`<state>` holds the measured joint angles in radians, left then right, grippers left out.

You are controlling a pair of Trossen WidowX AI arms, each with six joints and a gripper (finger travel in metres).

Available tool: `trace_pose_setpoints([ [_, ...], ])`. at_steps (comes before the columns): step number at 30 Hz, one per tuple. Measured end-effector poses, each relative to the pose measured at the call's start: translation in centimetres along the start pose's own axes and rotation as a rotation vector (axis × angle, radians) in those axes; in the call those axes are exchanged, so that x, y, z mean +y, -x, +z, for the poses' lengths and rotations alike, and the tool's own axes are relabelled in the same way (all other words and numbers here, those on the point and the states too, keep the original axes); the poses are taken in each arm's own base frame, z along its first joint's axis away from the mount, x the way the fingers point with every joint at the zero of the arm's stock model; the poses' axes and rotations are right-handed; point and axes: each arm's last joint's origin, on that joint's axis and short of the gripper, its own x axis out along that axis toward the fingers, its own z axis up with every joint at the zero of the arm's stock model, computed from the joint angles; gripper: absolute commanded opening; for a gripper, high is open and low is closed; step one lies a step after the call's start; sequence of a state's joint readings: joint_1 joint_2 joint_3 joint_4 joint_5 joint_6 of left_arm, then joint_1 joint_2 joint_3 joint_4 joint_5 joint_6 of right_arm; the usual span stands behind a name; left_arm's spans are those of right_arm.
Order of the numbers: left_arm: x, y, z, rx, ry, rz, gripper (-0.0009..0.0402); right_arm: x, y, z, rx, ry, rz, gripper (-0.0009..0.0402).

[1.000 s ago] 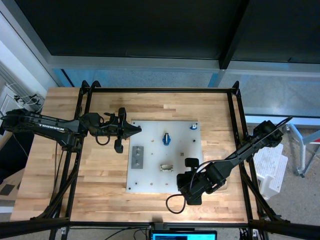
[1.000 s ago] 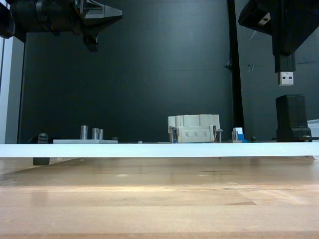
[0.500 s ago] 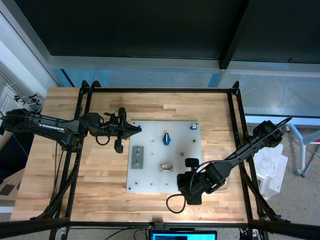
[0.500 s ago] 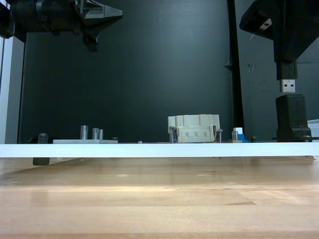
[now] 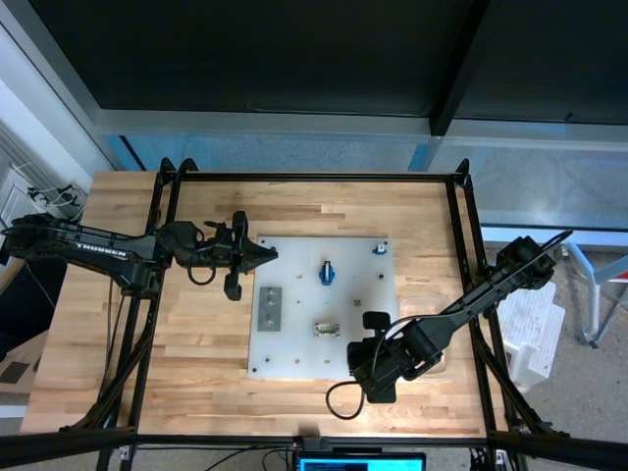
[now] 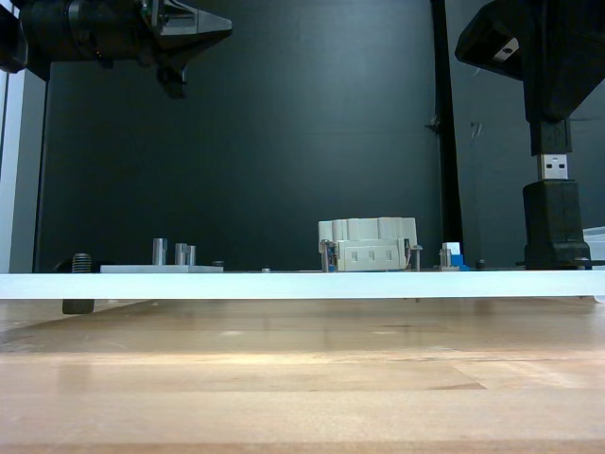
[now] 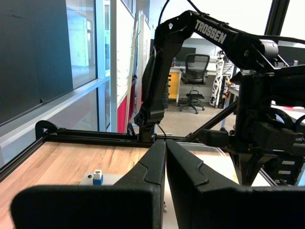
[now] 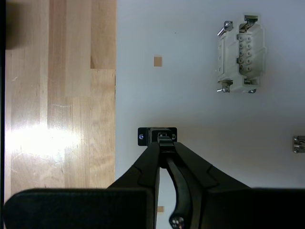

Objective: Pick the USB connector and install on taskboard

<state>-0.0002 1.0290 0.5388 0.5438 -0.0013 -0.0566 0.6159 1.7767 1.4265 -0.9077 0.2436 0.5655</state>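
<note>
Jaws: we saw right gripper (image 6: 552,132) pinching USB plug (image 6: 555,167) upright, tip meeting black port (image 6: 555,222) | left gripper (image 5: 263,253) pressed together, over board (image 5: 294,343) left edge

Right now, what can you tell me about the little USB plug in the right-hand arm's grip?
The USB connector is a small black plug with a silvery metal tip, held upright, tip down. The right gripper is shut on its black body, a dark cable trailing behind. Its tip meets the mouth of the black socket on the taskboard; how deep, I cannot tell. The left gripper, shut, hangs far off.
</note>
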Motion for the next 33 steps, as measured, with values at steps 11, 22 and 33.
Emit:
trace_pose_setpoints([
  [11,0.00,0.00,0.00,0.000,0.000,0.000,0.0000,-0.01,-0.12,-0.03,-0.004,0.014,-0.001,0.0000],
  [22,0.00,0.00,0.00,0.000,0.000,0.000,0.0000,0.01,-0.17,0.01,-0.010,0.022,0.002,0.0000],
  [33,0.00,0.00,0.00,0.000,0.000,0.000,0.0000,-0.03,-0.25,-0.11,-0.002,0.024,-0.001,0.0000],
])
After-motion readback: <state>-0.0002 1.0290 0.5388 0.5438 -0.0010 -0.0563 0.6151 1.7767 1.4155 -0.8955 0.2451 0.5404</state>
